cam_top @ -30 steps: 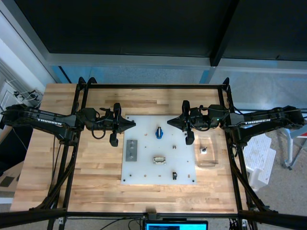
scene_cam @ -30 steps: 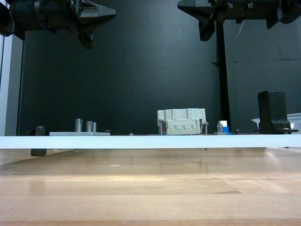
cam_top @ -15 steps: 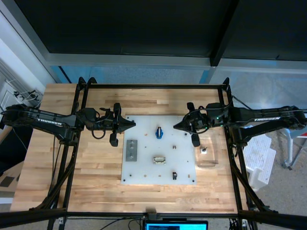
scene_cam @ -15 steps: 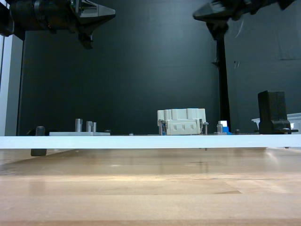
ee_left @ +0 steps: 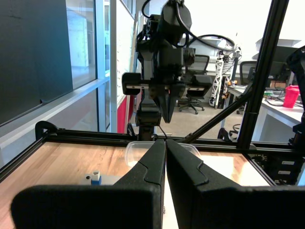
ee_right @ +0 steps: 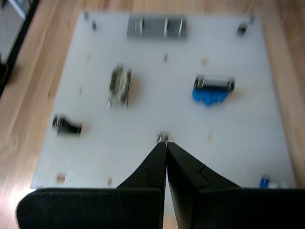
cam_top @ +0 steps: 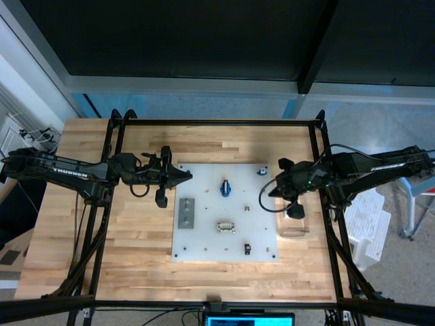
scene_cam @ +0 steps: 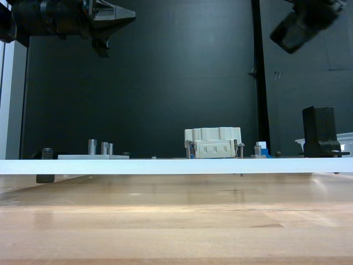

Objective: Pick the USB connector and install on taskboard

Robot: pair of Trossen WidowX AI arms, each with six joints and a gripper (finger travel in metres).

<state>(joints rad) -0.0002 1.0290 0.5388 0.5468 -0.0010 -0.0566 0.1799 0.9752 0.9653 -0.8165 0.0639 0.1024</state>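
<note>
1. Standing at the near edge, I see the taskboard (cam_top: pixel 204 241) lying flat in the middle of the wooden table (cam_top: pixel 129 251); it is a white square plate.
2. On the plate sit a blue knob (cam_top: pixel 225 188) at upper centre, a grey metal block (cam_top: pixel 185 212) toward the left, a beige connector (cam_top: pixel 226 227) in the middle and a small black socket (cam_top: pixel 248 248) near the lower right.
3. At left centre of the high view, the left gripper (cam_top: pixel 189 175) hangs above the board's upper-left corner, pointing inward. Its own camera shows the two dark fingers (ee_left: pixel 152 160) pressed together with nothing between them.
4. The right gripper (cam_top: pixel 266 194) hangs over the right part of the board, tilted down toward it, between the blue knob and the clear tray (cam_top: pixel 293 232). Its fingers (ee_right: pixel 153 164) are also pressed together and empty.
5. The clear tray rests on the table just beside the board's right edge, and the right arm's wrist covers its upper part.
6. I cannot pick out the USB connector in any view; the arm hides what lies in the tray.
7. From table height, the left gripper is in the upper left of the frame, well above the board.
</note>
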